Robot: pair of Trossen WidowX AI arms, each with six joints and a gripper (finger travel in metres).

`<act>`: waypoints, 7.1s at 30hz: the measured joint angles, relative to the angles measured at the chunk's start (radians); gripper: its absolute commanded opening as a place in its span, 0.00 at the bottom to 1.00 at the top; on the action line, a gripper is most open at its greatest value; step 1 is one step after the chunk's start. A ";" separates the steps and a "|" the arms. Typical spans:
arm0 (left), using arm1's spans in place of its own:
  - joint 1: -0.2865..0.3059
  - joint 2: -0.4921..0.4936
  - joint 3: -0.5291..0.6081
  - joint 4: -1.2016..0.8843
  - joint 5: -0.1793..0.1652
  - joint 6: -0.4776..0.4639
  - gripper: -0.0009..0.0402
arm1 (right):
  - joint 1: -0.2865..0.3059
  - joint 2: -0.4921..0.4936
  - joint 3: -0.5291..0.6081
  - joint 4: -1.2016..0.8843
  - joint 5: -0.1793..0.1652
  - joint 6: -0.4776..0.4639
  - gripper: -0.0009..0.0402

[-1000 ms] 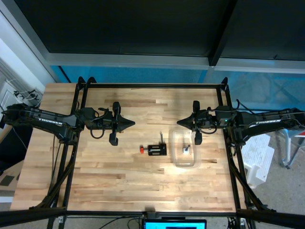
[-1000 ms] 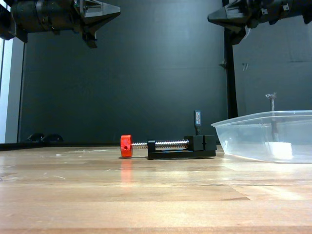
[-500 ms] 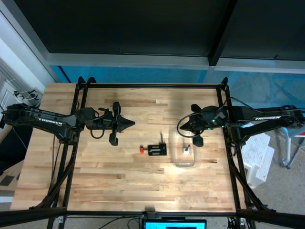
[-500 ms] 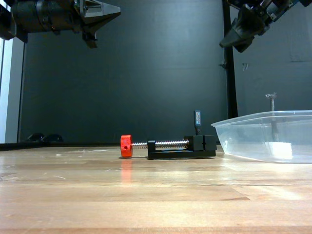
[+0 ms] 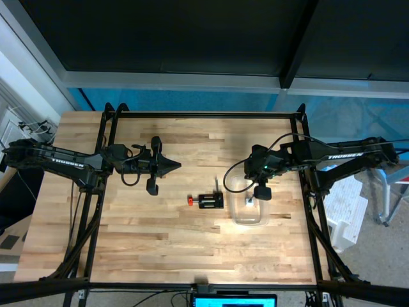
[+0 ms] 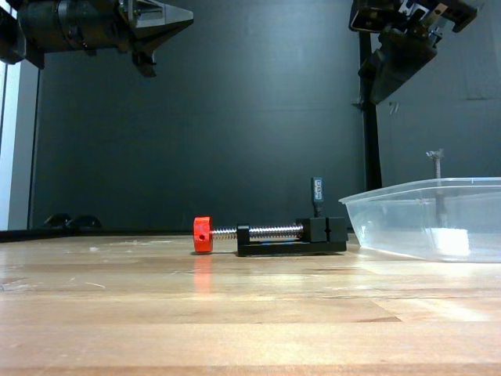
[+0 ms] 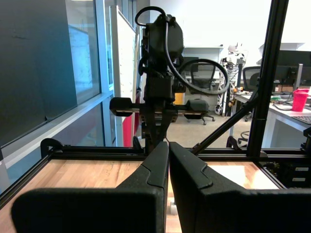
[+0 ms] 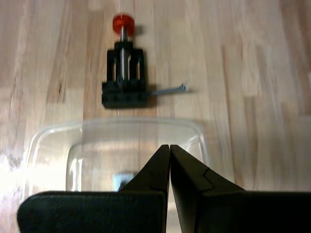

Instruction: Pick the usb-c connector and install on the hub

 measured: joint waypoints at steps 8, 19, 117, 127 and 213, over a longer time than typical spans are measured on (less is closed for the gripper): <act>0.000 0.000 0.000 0.000 0.000 0.000 0.02 | 0.042 0.089 0.067 -0.143 -0.014 0.030 0.02; 0.000 0.000 0.000 0.000 0.000 0.000 0.02 | 0.068 0.129 0.101 -0.183 -0.016 0.057 0.05; 0.000 0.000 0.000 0.000 0.000 0.000 0.02 | 0.151 0.378 -0.041 0.016 -0.005 0.129 0.46; 0.000 0.000 0.000 0.000 0.000 0.000 0.02 | 0.151 0.393 -0.043 0.023 -0.005 0.124 0.46; 0.000 0.000 0.000 0.000 0.000 0.000 0.02 | 0.162 0.424 -0.105 0.145 -0.003 0.129 0.46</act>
